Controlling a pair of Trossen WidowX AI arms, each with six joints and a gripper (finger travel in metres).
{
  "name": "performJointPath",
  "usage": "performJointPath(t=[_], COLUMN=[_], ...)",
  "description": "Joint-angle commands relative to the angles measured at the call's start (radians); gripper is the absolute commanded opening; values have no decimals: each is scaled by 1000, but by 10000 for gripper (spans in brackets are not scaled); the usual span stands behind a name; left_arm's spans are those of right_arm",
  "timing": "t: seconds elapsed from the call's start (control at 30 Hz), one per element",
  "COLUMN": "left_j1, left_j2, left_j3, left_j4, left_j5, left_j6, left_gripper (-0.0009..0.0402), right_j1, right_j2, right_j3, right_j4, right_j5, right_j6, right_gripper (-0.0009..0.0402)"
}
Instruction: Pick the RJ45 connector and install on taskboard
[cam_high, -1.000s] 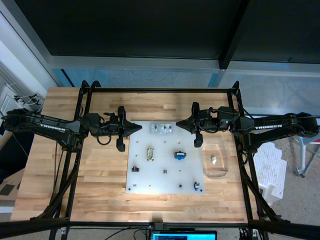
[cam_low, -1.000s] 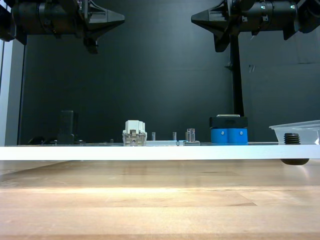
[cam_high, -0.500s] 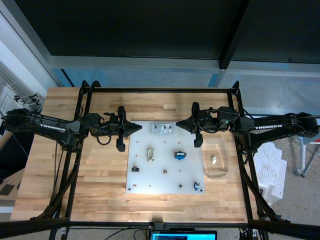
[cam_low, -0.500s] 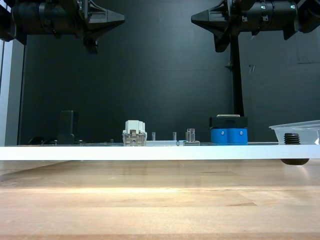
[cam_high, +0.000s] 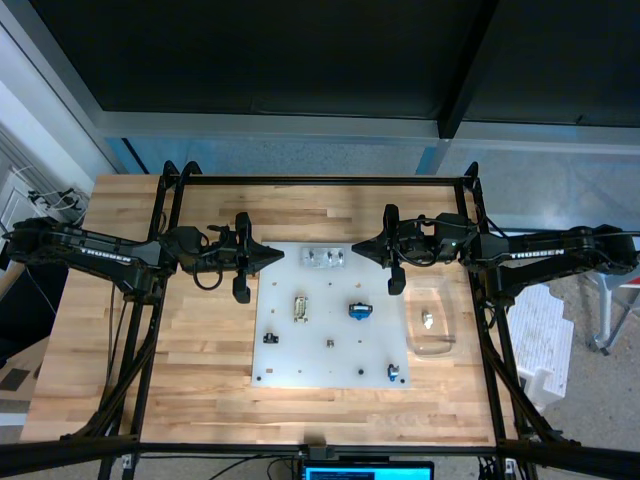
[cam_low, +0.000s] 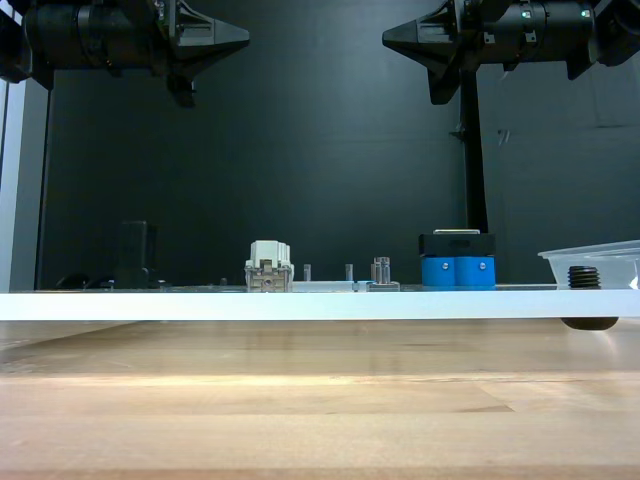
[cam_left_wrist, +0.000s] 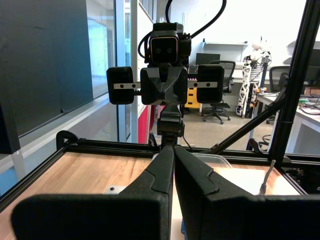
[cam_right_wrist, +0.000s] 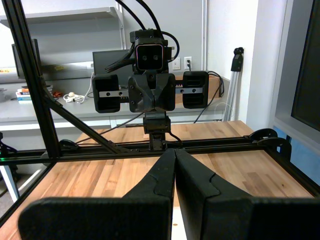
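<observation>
My left gripper (cam_high: 283, 257) hangs high over the white board's (cam_high: 285, 365) far left edge, shut on nothing; its fingers (cam_left_wrist: 165, 172) press together. My right gripper (cam_high: 353, 248) hangs opposite over the far right edge, also shut and empty, fingers (cam_right_wrist: 167, 172) closed. The clear tray (cam_high: 445, 348) right of the board holds a pale block (cam_high: 428, 320); no darker piece or cable shows on it. The blue jack (cam_high: 394, 374) sits at the board's near right corner with a pale grey top. I cannot tell where the connector is.
The board carries a white part (cam_high: 300, 308), a blue part (cam_high: 358, 311), a clear fixture (cam_high: 324, 258) at the far edge and small dark pieces. A black frame (cam_high: 320, 181) rings the wooden table. A laptop screen (cam_high: 367, 470) sits at the near edge.
</observation>
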Motion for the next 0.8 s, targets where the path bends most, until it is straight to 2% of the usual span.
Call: performJointPath(t=[0.03,0.8], left_j1=[0,0], left_j2=[0,0], left_j3=[0,0], left_j4=[0,0], left_j5=[0,0], left_j6=[0,0], left_gripper=[0,0], right_j1=[0,0], right_j2=[1,1], right_j3=[1,0], right_j4=[0,-21], right_j5=[0,0], right_j6=[1,1], right_gripper=[0,0])
